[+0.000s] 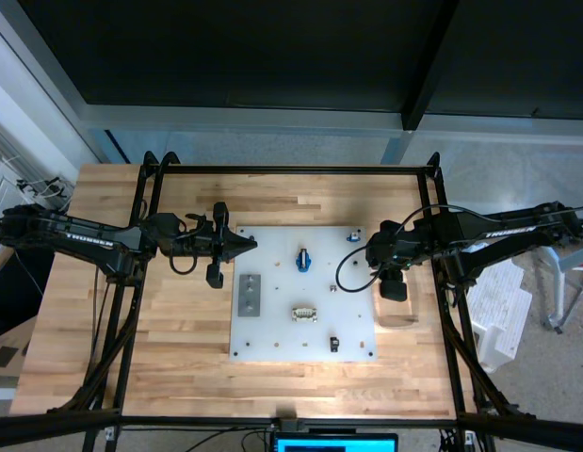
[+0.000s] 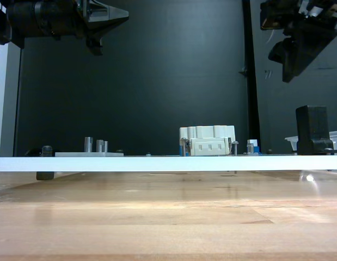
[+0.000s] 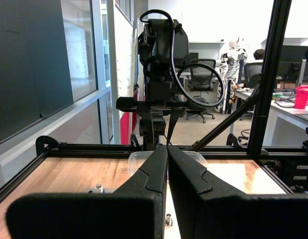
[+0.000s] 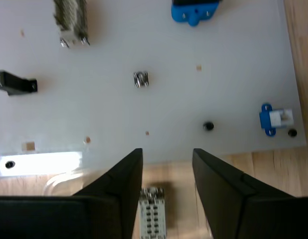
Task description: Pick the HAN10E connector and install on the hub
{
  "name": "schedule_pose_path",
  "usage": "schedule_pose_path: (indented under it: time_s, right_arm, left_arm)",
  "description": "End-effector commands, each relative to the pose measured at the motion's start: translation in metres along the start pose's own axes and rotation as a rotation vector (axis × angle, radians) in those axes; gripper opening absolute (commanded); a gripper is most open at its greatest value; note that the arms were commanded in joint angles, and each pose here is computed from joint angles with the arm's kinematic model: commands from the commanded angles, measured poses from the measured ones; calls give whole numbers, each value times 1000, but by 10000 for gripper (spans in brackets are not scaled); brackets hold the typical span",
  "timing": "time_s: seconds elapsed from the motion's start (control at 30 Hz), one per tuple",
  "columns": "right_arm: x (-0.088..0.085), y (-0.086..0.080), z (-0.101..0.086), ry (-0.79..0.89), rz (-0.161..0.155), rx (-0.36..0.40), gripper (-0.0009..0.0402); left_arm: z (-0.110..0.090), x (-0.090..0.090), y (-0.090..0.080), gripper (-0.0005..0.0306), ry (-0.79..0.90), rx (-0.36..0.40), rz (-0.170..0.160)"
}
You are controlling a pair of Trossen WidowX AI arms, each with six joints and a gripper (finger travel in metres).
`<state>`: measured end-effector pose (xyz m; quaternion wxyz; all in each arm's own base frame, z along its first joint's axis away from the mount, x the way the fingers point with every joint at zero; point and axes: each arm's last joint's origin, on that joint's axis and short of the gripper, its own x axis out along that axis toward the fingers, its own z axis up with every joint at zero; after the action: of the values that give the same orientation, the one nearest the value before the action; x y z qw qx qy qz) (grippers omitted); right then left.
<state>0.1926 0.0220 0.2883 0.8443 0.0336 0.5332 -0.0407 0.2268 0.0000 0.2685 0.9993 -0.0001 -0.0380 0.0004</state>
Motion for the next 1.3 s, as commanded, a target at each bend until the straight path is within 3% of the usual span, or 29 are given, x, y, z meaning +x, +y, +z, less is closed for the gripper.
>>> schedule_pose_path:
  time_s: [0.03,0.27,0.57,0.97,1.3]
  right_arm:
    - [0,-1,-4,39,-9,3,166]
    - [1,-3,-12,123,-35,44,198]
    - [8,-6,-21,175,-107,89,218]
    - [28,-13,-36,248,-152,228,218]
    - [52,-15,-52,273,-166,269,217]
  left_arm:
    - [0,0,0,0,-1,0,0]
    - [0,0,0,0,-1,0,0]
    - [0,0,0,0,0,0,0]
    - [0,0,0,0,-1,0,0]
    - [0,0,0,0,0,0,0]
